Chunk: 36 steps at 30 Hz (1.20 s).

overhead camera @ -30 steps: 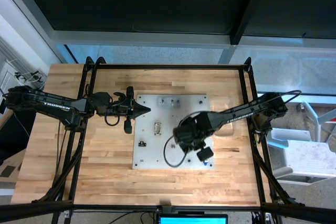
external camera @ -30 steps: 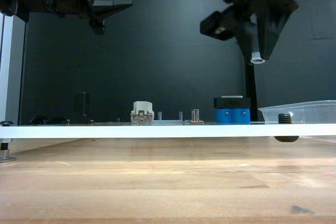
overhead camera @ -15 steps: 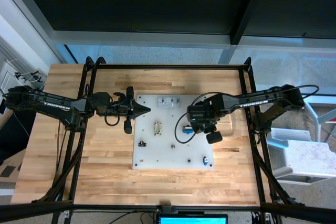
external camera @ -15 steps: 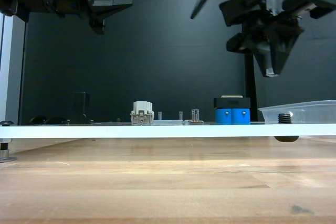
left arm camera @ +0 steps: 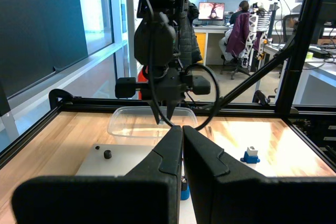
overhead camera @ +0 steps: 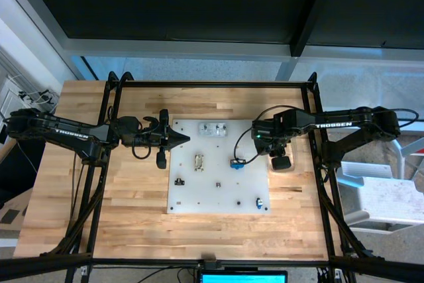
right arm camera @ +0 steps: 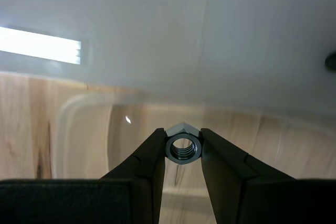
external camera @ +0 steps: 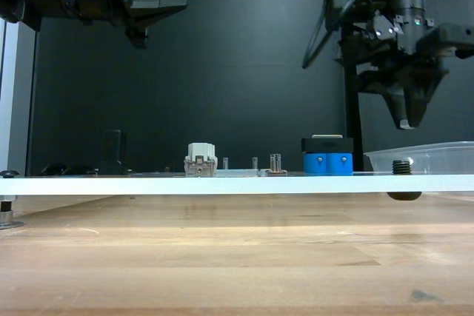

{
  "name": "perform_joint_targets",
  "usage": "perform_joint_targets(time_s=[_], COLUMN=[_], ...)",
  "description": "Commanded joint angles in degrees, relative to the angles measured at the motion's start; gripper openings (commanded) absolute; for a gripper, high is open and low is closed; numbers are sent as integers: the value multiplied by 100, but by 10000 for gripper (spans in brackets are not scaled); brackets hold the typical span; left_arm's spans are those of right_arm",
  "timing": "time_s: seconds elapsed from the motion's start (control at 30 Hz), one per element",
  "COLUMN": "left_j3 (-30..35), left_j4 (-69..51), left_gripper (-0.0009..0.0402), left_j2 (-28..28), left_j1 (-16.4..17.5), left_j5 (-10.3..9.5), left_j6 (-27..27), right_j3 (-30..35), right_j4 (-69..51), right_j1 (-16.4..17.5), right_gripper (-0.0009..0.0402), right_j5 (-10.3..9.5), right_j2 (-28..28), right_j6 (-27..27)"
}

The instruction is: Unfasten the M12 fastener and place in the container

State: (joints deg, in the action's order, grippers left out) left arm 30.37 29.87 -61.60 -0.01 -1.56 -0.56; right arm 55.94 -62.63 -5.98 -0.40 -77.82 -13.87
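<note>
A pale wooden table (overhead camera: 132, 217) carries a white board (overhead camera: 199, 193), and a black metal frame (overhead camera: 212, 85) runs round the board on the table's edges. Beyond the board's far side stands a dark wall panel. The left wrist view looks past the board's right side to windows and an office with desks.

The left gripper (left arm camera: 182, 129) hangs high off the board's left edge, fingers pressed together with nothing between them. The right gripper (external camera: 406, 125) points down just off the board's right edge, above the clear tub (left arm camera: 123, 127). Its fingers are closed to a narrow gap and pinch the silver nut (right arm camera: 183, 148), which is held in the air over the tub's floor. The black stud (external camera: 402, 166) at the board's near right edge shows bare ribs. A blue block (external camera: 326, 162) sits on the board's right half.

Half a second ago the right gripper hung over the board's right half, by the blue block; it has since swung out past the board's right edge and sunk a little. The left gripper has not moved.
</note>
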Motion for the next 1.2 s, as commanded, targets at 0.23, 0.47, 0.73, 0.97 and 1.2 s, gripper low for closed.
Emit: perform_joint_targets(time_s=[0.23, 0.47, 0.73, 0.97, 1.2], left_j3=[0, 0, 0, 0, 0], left_j4=[0, 0, 0, 0, 0], left_gripper=[0, 0, 0, 0, 0], left_j2=[0, 0, 0, 0, 0], left_j1=[0, 0, 0, 0, 0], left_j5=[2, 2, 0, 2, 2], left_j6=[2, 2, 2, 2, 2], right_j3=[-638, -973, -1093, -1093, -1093], right_j4=[24, 42, 186, 208, 212], right_j1=[-332, -579, -684, -684, -684], right_gripper=[23, 23, 23, 23, 41], right_j5=[101, 109, 417, 389, 389], right_j2=[551, 734, 734, 734, 734], right_j6=[-101, -101, -96, -96, -96])
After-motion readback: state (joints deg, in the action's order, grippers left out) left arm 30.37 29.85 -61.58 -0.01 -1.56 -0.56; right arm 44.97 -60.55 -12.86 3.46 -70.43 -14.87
